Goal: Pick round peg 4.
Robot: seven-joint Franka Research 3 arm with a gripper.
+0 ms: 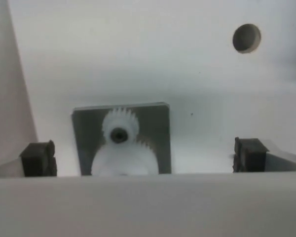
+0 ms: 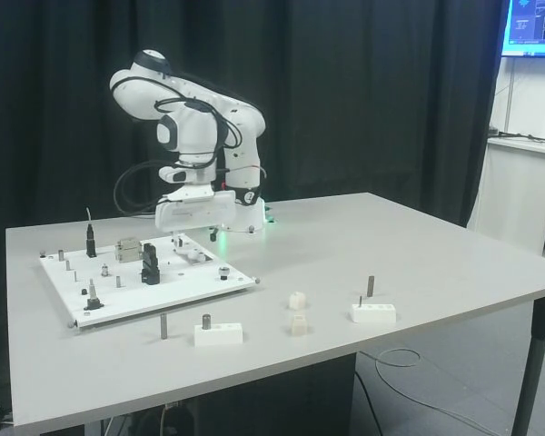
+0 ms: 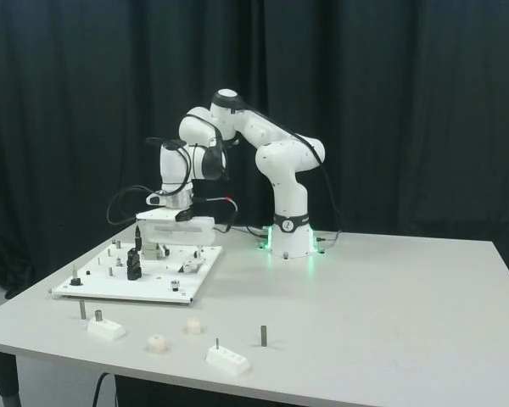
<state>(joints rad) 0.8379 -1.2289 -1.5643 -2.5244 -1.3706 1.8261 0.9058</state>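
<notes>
My pincer [image 1: 143, 158], fingers spread wide, hangs over toothed white plastic gears [image 1: 121, 143] on a flat white board [image 2: 191, 277]. I cannot tell which peg is round peg 4.

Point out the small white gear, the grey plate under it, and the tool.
small white gear [image 1: 120, 127], wrist view, its toothed face near the hub
grey plate [image 1: 159, 129], wrist view, bare part beside the gears
tool [image 1: 144, 157], wrist view, midway between fingertips
</notes>
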